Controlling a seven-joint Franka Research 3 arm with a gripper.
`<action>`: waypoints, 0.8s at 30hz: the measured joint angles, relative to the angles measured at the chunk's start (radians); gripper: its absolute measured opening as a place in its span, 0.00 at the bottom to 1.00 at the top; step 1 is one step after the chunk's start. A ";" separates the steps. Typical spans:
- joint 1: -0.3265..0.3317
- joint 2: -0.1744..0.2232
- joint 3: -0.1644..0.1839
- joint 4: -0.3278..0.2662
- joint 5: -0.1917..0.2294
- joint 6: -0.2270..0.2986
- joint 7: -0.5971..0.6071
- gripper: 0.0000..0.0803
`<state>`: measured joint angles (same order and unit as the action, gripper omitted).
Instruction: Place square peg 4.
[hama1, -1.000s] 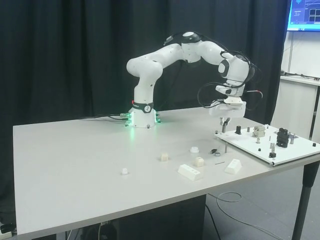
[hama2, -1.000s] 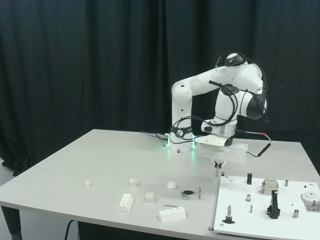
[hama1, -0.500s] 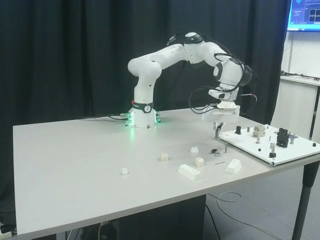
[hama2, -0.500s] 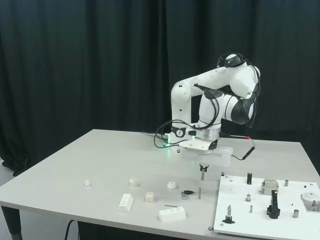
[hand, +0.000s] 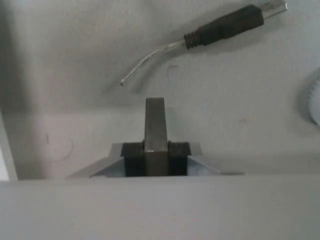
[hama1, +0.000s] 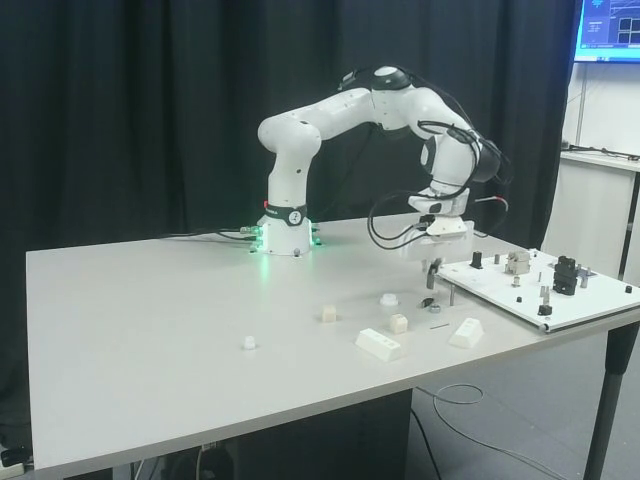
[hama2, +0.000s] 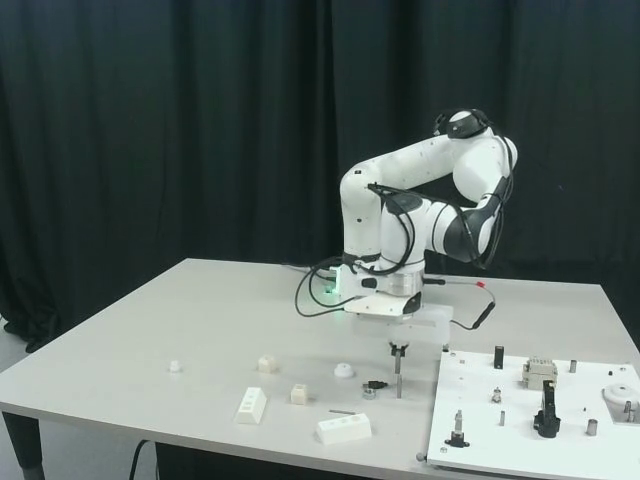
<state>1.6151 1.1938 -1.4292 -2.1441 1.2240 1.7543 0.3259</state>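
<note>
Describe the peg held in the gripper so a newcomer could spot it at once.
Start at the white board on the grey table, then move off its edge towards the loose white blocks. There the gripper hangs low, shut on a slim grey square peg pointing straight down. Unlike the thin pin lying flat nearby, it stands upright, clamped at its top.

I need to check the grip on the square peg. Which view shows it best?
The wrist view: the square peg sits upright, clamped by the gripper. Both room views show it only as a thin dark sliver under the gripper, above the table.
</note>
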 joint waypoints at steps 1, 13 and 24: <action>-0.003 0.000 0.004 0.000 0.004 0.001 -0.004 0.12; -0.029 0.003 0.036 0.004 0.039 0.022 -0.023 0.12; -0.042 0.003 0.036 0.016 0.040 0.026 -0.028 0.91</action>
<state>1.5734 1.1968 -1.3935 -2.1283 1.2638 1.7807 0.2976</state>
